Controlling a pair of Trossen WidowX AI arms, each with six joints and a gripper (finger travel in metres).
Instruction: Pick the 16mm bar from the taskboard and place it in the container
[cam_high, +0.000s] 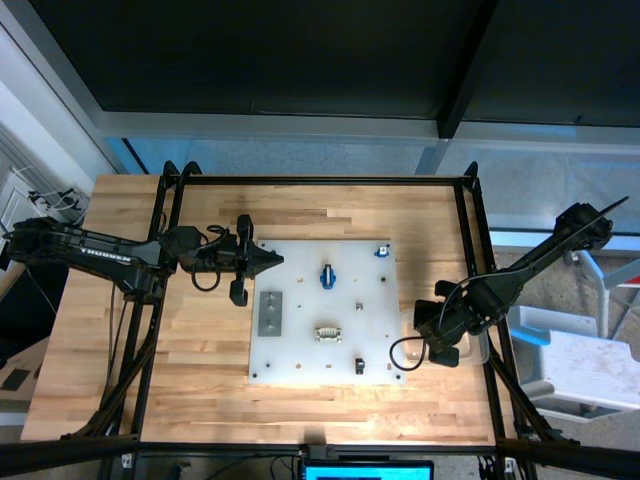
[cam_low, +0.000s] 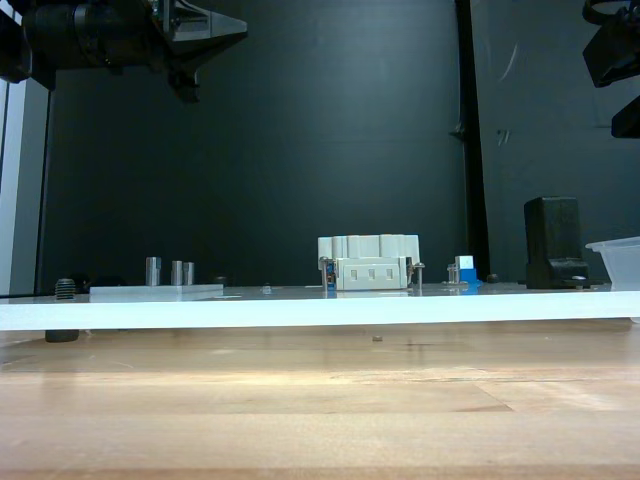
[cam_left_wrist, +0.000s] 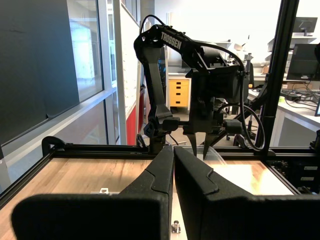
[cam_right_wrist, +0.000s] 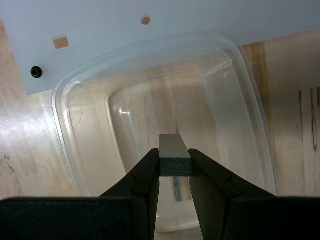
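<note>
A grey square-ended bar (cam_right_wrist: 174, 149) is clamped between the fingers of my right gripper (cam_right_wrist: 175, 163), hanging end-down over the inside of the clear container (cam_right_wrist: 165, 43). From above, the right gripper (cam_high: 441, 336) hovers over the container (cam_high: 481, 346), just off the right edge of the white taskboard (cam_high: 300, 350). High over the taskboard's back left edge, my left gripper (cam_high: 270, 260) is shut on nothing; its fingertips (cam_left_wrist: 173, 150) point toward the right arm. The low view shows the taskboard (cam_low: 300, 310) edge-on and the container (cam_low: 620, 262) at far right.
On the board stand a grey block (cam_high: 271, 312), a blue knob (cam_high: 327, 275), a metal connector (cam_high: 327, 333), a black fitting (cam_high: 360, 365) and a small blue fitting (cam_high: 381, 250). A black frame (cam_high: 320, 181) rims the wooden table.
</note>
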